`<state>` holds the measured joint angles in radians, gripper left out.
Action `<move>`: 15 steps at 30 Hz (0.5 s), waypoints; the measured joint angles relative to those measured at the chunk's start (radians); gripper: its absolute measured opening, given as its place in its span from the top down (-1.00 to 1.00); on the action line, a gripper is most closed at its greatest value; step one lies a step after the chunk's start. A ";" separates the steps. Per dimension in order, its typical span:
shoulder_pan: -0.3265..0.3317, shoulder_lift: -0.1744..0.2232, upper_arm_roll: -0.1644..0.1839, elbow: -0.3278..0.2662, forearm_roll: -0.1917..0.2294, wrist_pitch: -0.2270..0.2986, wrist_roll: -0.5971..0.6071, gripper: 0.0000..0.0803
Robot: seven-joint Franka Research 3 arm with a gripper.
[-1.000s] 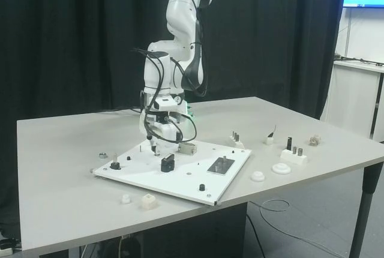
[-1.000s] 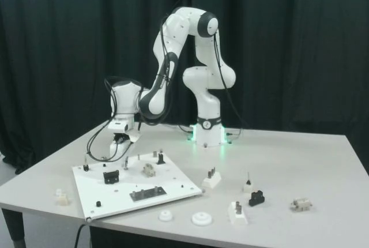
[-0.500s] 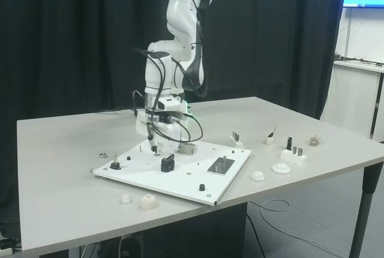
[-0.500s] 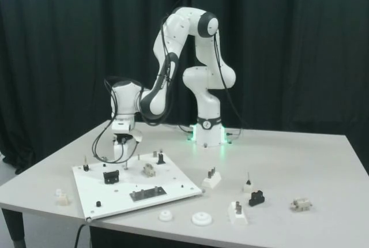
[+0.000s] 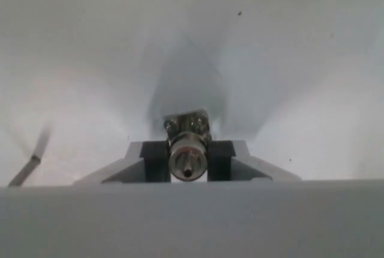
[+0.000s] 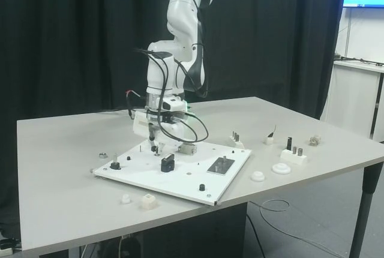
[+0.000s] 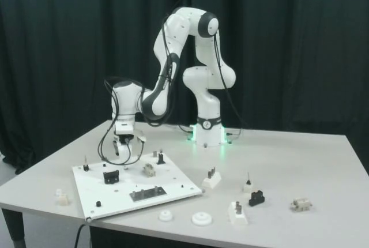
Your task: Insert BNC.
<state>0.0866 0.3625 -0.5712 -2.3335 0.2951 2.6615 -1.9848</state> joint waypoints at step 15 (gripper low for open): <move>0.000 0.001 0.003 0.002 -0.034 -0.001 -0.068 0.68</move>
<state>0.0865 0.3630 -0.5685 -2.3316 0.2609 2.6608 -2.0532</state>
